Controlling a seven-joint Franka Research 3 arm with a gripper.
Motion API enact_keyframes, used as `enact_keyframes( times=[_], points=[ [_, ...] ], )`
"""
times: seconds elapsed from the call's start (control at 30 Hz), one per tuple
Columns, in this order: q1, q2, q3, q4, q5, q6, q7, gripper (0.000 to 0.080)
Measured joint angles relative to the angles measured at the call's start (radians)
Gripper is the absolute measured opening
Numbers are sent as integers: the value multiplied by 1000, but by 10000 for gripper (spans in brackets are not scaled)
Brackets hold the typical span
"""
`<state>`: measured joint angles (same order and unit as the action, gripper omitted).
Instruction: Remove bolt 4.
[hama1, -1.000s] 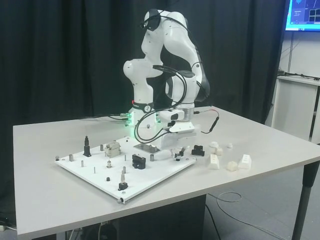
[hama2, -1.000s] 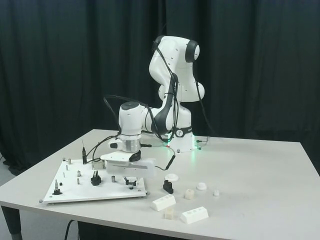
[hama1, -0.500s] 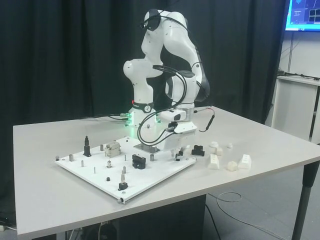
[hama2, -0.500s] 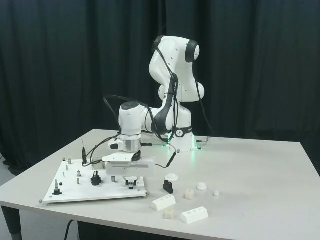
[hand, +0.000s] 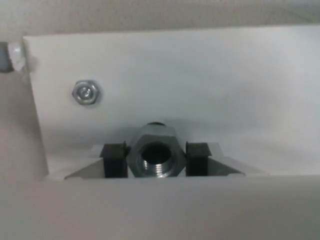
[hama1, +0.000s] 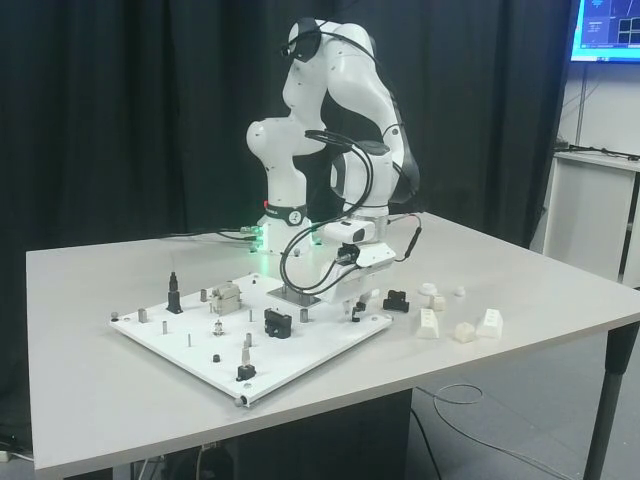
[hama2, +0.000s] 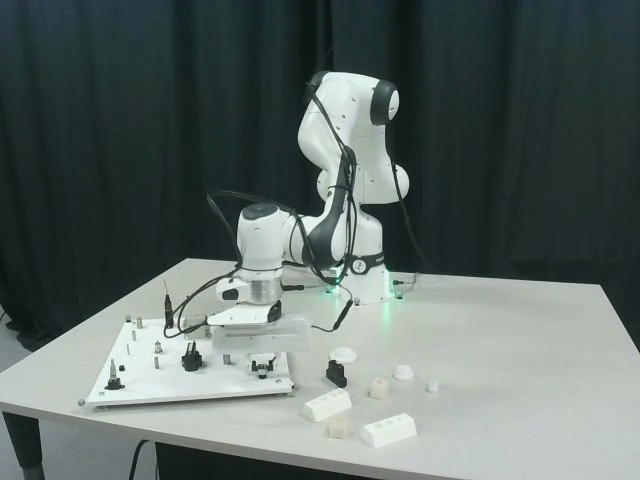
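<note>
Since a second ago the claw has shifted slightly toward the arm base along the board's near corner; nothing else on the bench moved.

Wrist view: we see the claw (hand: 156, 160) closed onto a hex-headed bolt (hand: 156, 156), black finger pads (hand: 114, 159) touching it on both sides. Bolt has a hollow threaded bore facing the camera. It stands on the white board (hand: 200, 85), near one edge. A small hex nut (hand: 85, 92) sits on the board near a corner, apart from the bolt.

First room view: we see the white arm (hama1: 335, 120) folded down, claw (hama1: 354, 306) low over the white board (hama1: 300, 350) at the corner nearest the loose parts. Bolt itself too small to make out here. Black fixtures (hama1: 277, 322) and small posts stand across the board. White blocks (hama1: 460, 325) lie on the grey bench (hama1: 120, 400) just beside that corner.

Second room view: we see the claw (hama2: 262, 366) at the board's (hama2: 150, 390) corner nearest the white blocks (hama2: 360, 415). Green light (hama2: 333, 290) glows at the arm base.
</note>
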<state>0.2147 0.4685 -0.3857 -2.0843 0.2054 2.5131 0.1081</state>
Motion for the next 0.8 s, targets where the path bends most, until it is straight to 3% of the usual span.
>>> enact_keyframes(
  times=[0.8],
  points=[
    [-1, 0, 2, 1, 1, 2, -220, 236]
  ],
)
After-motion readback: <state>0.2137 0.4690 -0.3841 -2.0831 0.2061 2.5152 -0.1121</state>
